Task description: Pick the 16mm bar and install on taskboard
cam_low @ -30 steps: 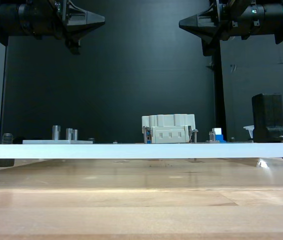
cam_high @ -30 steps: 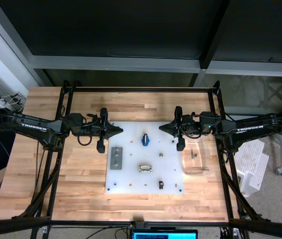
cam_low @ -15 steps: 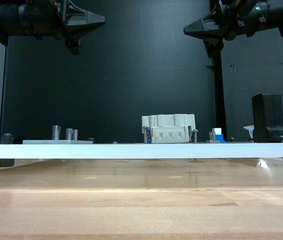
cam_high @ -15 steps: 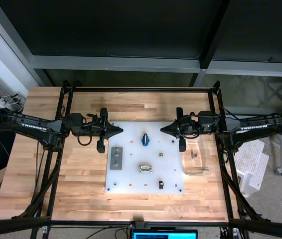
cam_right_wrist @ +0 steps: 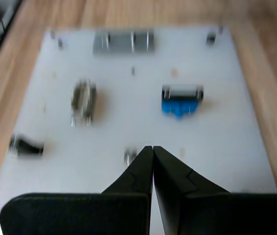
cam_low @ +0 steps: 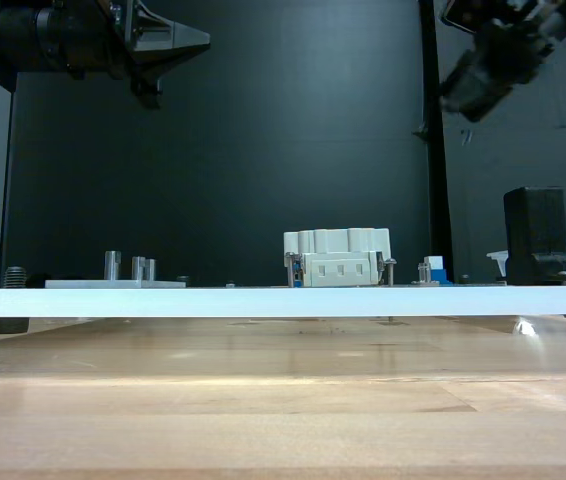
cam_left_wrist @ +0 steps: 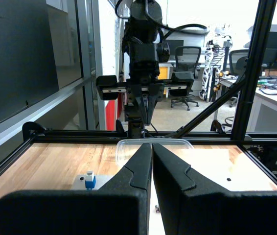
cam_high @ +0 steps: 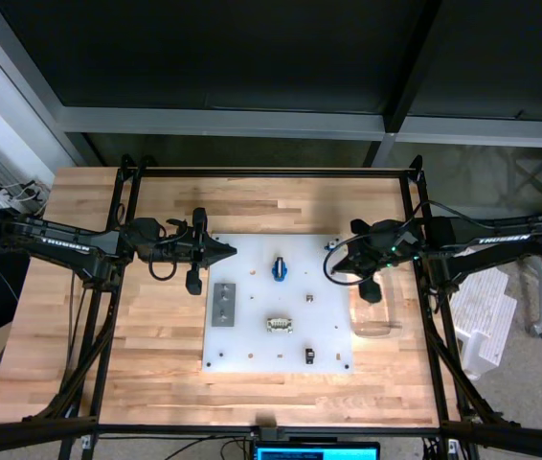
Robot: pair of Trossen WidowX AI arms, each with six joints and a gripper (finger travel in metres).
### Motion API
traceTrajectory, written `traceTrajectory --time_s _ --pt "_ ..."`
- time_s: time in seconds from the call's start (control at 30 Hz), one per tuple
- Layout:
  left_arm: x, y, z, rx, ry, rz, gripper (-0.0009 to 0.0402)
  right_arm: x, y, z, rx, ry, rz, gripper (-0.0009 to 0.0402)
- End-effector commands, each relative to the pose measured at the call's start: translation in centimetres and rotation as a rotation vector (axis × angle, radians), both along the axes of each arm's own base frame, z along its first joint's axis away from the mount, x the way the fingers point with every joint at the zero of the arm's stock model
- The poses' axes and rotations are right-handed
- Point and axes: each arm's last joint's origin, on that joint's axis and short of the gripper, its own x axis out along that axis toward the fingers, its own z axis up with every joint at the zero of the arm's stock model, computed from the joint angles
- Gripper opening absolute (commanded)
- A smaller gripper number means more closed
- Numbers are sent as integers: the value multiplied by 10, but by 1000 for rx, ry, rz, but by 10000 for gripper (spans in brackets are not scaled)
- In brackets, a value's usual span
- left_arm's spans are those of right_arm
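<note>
The approach to the pick is judged to be in hand, with nothing grasped yet. The right gripper (cam_high: 329, 271) is tilted downward above the right edge of the large white rectangular perforated taskboard (cam_high: 252, 337), its fingers (cam_right_wrist: 141, 169) pressed together on nothing. The left gripper (cam_high: 231, 251) is held level, high over the board's left edge, likewise closed and empty. The small grey metal 16mm bar cannot be made out, so its look cannot be described. It possibly lies in the clear plastic tray (cam_high: 387, 332) just right of the board, under the right arm. Next, the right gripper would need to be swung over the tray, opened and lowered.
</note>
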Motion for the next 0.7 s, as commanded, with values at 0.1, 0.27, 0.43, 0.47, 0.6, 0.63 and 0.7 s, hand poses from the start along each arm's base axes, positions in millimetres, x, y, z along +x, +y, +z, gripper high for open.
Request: traceTrajectory --time_s 0.1,0.27,0.43,0.47,0.6,0.63,0.7 --pt "0 0 0 0 0 0 0 -13 7 2 13 156 11 0" --pt "0 0 0 0 0 0 0 -26 15 -3 18 290 28 0" --pt "0 0 0 0 -1 0 0 -37 19 -9 -1 407 -4 0" --pt "0 0 0 0 0 0 0 -39 19 -10 -9 432 -6 1" --pt "0 0 0 0 -1 0 0 -47 22 -13 -47 498 -21 17" --pt "0 0 0 0 0 0 0 -48 23 -13 -44 510 -25 24" --pt "0 0 0 0 0 0 0 -50 25 -14 -43 529 -28 37"
